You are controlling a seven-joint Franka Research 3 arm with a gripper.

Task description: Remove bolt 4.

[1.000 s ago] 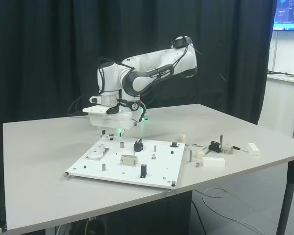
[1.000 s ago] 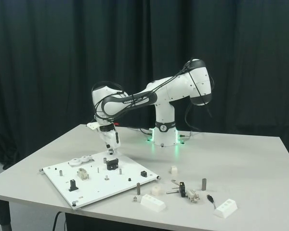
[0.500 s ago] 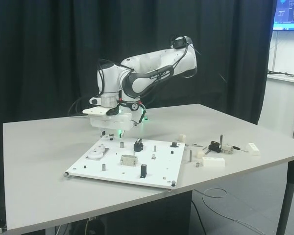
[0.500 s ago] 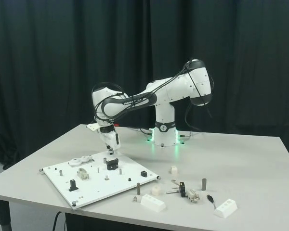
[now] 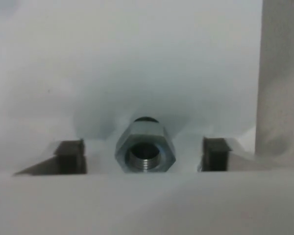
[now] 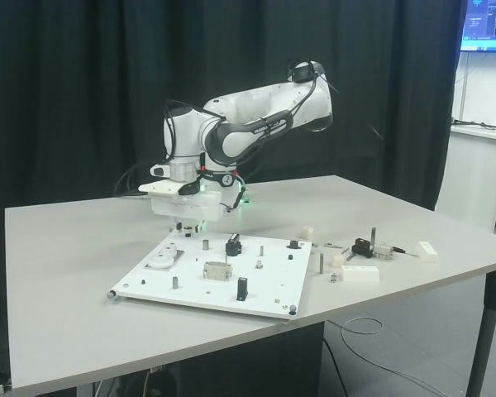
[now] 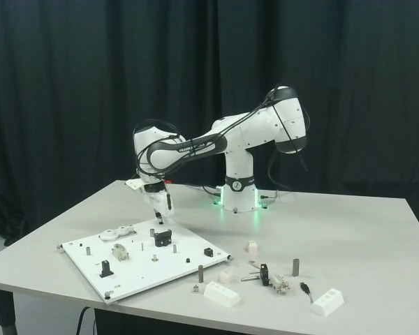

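Bolt 4 (image 5: pixel 145 150) shank hidden behind its head; white board (image 5: pixel 137 58) blurred, cut off.

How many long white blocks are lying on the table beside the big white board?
2. One long white block lies just off the white board, near its corner. The other long white block lies farther out, near the table edge. Smaller pieces may be hidden.

The gripper (image 6: pixel 183 225) has gone up a little, away from the white board (image 6: pixel 273 285). A second ago it was low, close to the board. Now there is more room under it. The arm (image 7: pixel 195 146) went up too.
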